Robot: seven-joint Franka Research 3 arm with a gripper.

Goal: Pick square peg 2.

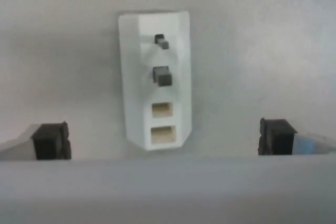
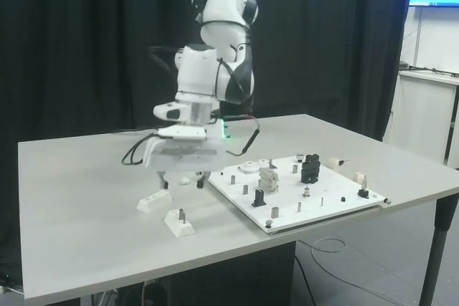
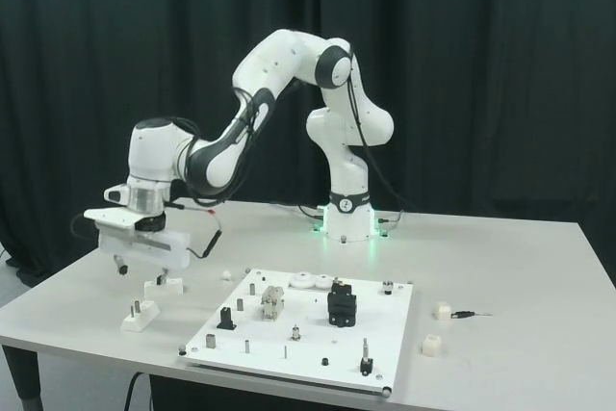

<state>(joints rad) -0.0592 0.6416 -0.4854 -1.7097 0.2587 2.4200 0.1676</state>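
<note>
In the wrist view we see the gripper [image 1: 163, 140] spread wide, its black fingertips [image 1: 51, 141] far apart and holding nothing. Between them, lower down on the grey table [image 1: 262, 51], lies a white holder [image 1: 155, 80] with four sockets in a row. Two sockets carry dark square pegs: a smaller peg [image 1: 161, 41] at the far end and, next to it, a larger peg [image 1: 162, 75], which we take for peg 2. The other two sockets [image 1: 162, 123] are empty. The fingertips touch neither peg.

In the first room view, going left to right, we find the holder [image 2: 155, 201] under the gripper [image 2: 183, 178], which hangs just above it, apart from it. A second white holder [image 2: 179, 222] with one peg lies near the table's front edge. To the right lies a white board [image 2: 323, 209] with small parts on it.

In the second room view, the second holder [image 3: 140, 316] comes first, then the gripper [image 3: 140, 265] above the first holder [image 3: 164, 286], then the board [image 3: 308, 334]. Further right, two small white blocks [image 3: 433, 343] lie on the table, and the arm's base [image 3: 348, 223] stands behind the board.
</note>
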